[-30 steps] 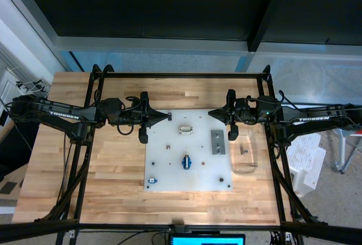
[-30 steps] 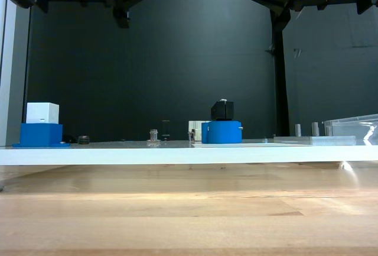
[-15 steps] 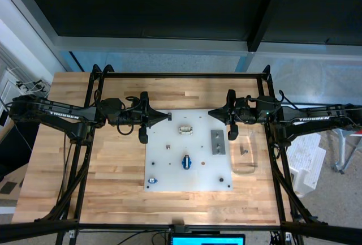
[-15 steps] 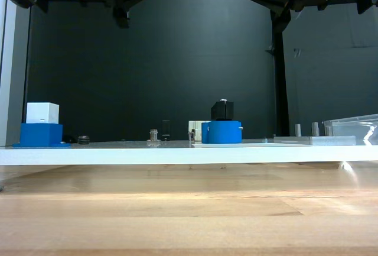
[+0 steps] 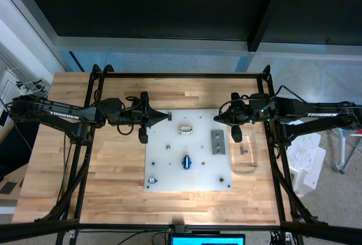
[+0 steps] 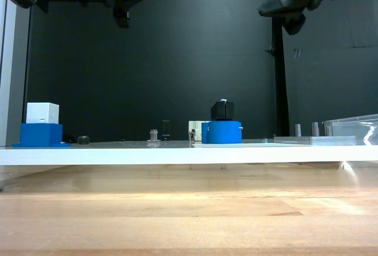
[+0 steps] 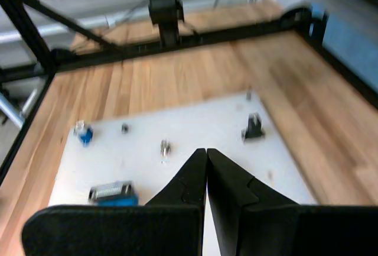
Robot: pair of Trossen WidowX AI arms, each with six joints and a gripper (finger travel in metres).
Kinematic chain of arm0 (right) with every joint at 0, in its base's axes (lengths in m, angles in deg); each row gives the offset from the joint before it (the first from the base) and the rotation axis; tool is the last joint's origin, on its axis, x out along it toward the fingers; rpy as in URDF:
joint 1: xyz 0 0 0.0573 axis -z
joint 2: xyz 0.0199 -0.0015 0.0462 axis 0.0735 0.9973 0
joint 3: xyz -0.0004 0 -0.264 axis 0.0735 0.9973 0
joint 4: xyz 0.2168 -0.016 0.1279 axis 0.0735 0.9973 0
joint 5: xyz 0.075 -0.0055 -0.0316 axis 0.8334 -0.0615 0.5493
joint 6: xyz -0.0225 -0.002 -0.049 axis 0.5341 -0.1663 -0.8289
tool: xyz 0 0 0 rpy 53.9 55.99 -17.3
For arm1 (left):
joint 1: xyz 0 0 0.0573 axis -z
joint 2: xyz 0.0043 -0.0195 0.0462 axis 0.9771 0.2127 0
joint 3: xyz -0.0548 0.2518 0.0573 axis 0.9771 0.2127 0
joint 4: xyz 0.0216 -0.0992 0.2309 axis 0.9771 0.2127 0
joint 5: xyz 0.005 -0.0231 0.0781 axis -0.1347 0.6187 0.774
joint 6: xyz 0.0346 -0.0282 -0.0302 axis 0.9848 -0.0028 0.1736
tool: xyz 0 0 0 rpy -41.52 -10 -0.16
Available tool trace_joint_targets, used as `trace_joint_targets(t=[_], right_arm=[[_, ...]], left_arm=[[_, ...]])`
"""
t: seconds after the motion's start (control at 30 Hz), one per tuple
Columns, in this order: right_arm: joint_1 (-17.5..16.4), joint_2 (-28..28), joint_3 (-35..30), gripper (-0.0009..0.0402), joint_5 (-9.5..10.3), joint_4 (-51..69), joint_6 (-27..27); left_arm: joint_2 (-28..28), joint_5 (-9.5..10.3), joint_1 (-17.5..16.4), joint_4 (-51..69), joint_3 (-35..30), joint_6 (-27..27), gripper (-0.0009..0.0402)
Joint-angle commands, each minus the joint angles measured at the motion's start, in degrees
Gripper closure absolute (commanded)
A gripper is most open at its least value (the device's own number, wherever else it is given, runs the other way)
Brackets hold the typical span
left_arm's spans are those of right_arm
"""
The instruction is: Pick the 16mm cylinder and install on the taskboard
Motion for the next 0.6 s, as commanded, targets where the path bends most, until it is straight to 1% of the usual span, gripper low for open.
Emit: trace_joint_targets(t=[0.03,0.2,0.3,0.5,0.6], right_arm=[[-0.7,0.0,-1.9,0.0393,-0.35,6.9,1.1],[-2.6,0.0,-4.1,0.0393,-0.46,16.6,2.4],[-4.2,0.0,-5.2,0.0393,-0.46,22.2,3.6],[-7.4,0.0,-7.3,0.0393,-0.48,33.3,4.0],[-9.1,0.0,-7.8,0.0393,-0.46,38.2,5.4]], left_arm=[[0.0,-0.02,0.0,0.0,0.0,0.0,0.0393],[0.0,-0.02,0.0,0.0,0.0,0.0,0.0393],[0.0,-0.02,0.0,0.0,0.0,0.0,0.0393],[0.0,-0.02,0.0,0.0,0.0,0.0,0.0393],[0.0,-0.02,0.0,0.0,0.0,0.0,0.0393]])
